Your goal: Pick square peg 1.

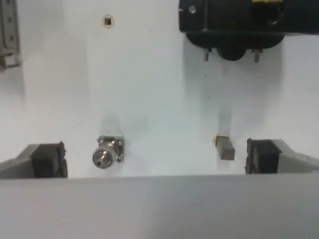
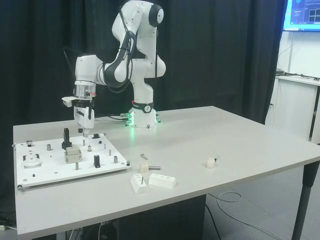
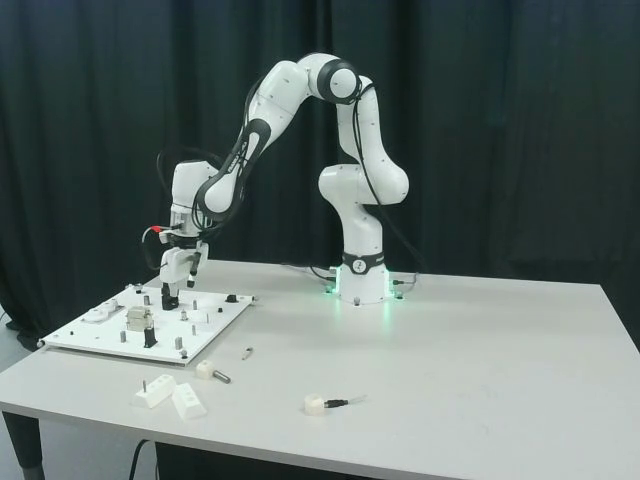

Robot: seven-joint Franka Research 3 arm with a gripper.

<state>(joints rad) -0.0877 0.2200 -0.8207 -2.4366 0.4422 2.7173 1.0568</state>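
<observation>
My gripper (image 1: 154, 159): fingers spread wide, holding nothing, low over the white board (image 2: 70, 167). Peg (image 1: 225, 148): upright on the board, between my fingers, just beside one pad (image 1: 260, 156). Metal connector (image 1: 107, 152): nearer the other.

A heavy black curtain (image 3: 500, 130) hung behind the broad grey tabletop (image 2: 240, 145) on its black leg (image 2: 302, 205), while a white cabinet (image 2: 295, 105) and a lit wall screen (image 2: 302, 15) stood aside.
</observation>
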